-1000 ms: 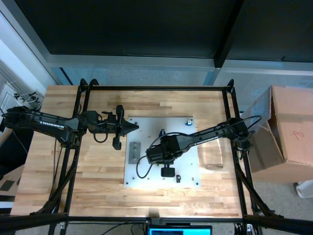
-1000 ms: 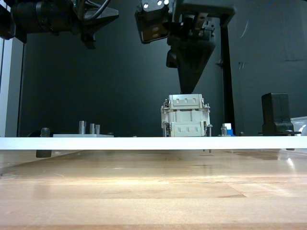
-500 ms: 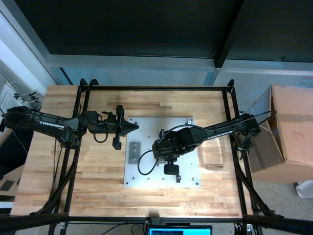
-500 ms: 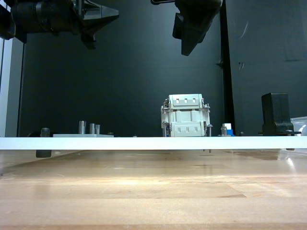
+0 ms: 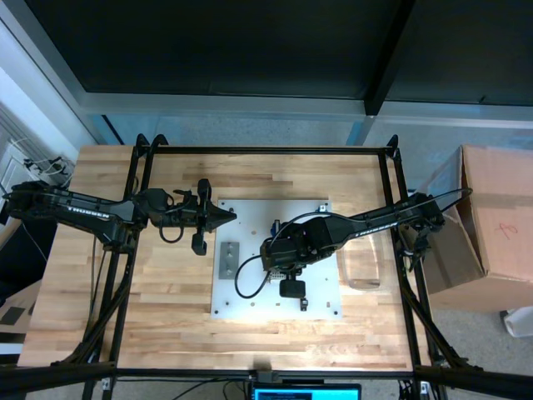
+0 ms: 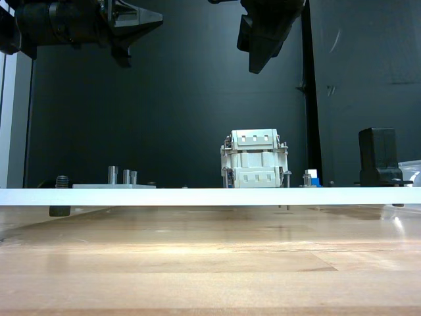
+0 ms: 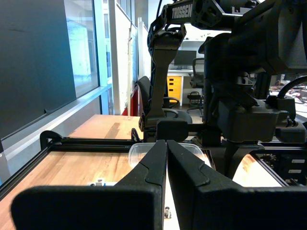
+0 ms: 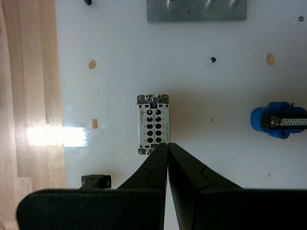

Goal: Remove the HAN10E connector from the taskboard and place in the container

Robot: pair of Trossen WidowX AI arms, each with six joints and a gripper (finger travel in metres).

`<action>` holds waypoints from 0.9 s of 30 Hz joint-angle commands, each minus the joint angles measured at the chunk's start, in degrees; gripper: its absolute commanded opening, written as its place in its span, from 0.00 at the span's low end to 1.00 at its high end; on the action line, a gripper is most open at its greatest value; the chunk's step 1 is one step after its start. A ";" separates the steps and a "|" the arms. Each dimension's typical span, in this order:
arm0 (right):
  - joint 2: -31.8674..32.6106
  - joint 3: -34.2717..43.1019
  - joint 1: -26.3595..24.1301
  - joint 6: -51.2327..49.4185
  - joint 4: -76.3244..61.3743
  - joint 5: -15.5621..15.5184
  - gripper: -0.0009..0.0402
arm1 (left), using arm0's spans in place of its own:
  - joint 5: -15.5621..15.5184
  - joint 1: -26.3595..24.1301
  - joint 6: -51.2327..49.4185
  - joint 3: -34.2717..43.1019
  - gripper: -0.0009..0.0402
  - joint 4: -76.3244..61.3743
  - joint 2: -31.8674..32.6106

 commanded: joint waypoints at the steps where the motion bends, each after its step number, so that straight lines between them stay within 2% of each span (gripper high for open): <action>1: -0.04 0.09 0.00 0.02 0.04 0.00 0.02 | 0.00 0.00 0.00 0.00 0.02 0.00 0.00; 9: 0.02 0.09 0.00 -0.22 0.04 0.02 0.02 | 0.00 0.00 0.00 0.00 0.02 0.00 0.00; 11: 0.07 0.09 0.02 -1.07 0.04 -0.57 0.05 | 0.00 0.02 0.00 0.00 0.02 0.00 0.00; 14: 0.66 0.11 0.13 -2.23 0.63 -1.60 0.18 | 0.00 0.02 0.00 0.00 0.02 0.00 0.00; 17: 1.51 0.28 0.13 -1.70 0.81 -2.86 0.36 | 0.00 0.02 0.00 0.00 0.02 0.00 0.00; 22: 2.82 0.28 0.11 -1.49 0.83 -2.97 0.66 | 0.00 0.02 0.00 0.00 0.02 0.00 0.00; 24: 2.82 0.28 0.09 -1.05 0.85 -2.95 0.72 | 0.00 0.00 0.00 0.00 0.02 0.00 0.02; 27: 3.65 0.33 0.07 -1.01 0.90 -2.80 0.76 | 0.00 0.00 0.00 0.00 0.02 0.00 0.00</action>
